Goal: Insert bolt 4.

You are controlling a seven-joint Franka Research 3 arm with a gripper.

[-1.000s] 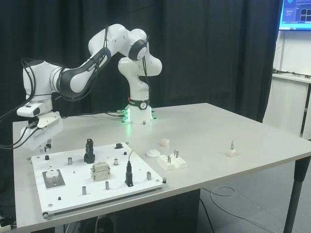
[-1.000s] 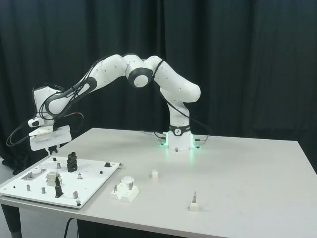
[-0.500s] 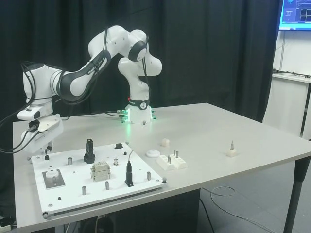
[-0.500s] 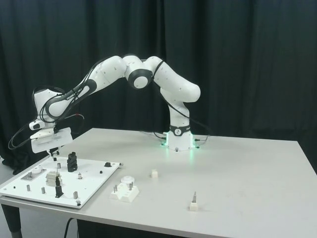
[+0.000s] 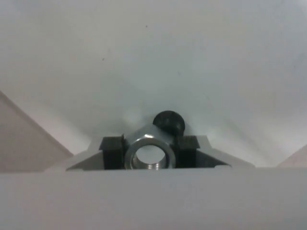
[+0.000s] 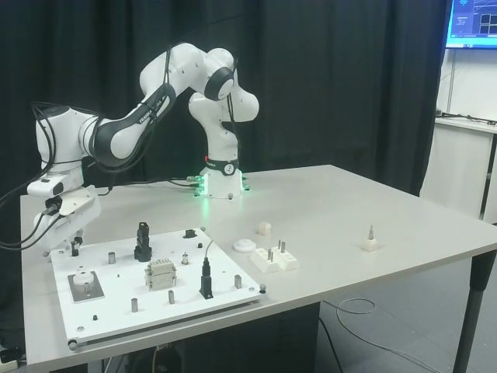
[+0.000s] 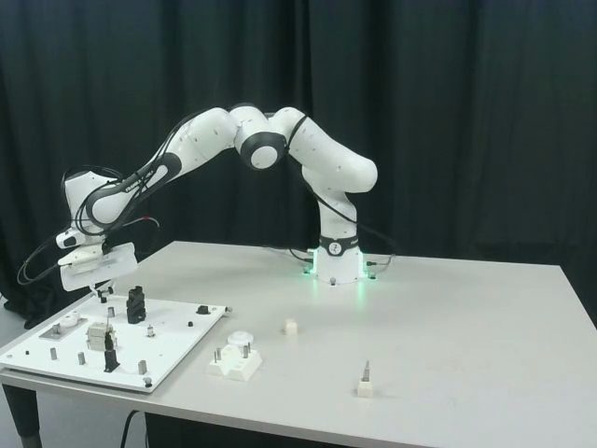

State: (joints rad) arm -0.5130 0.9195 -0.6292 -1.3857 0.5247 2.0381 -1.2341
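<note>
Gripper (image 5: 149,154) clenched on bolt (image 5: 149,154) above white board (image 6: 155,299); keep it vertical, centre over hole, lower slowly w/o jamming.

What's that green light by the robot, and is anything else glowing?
First room view: green lights glow at the arm's base, and a screen is lit top right. Second room view: same green glow. Wrist view: no glow; the gripper holds the bolt.

Two room cameras, one wrist camera.
I see arm (image 6: 147,116) and white board (image 7: 177,353) from both; wrist looks down close.
</note>
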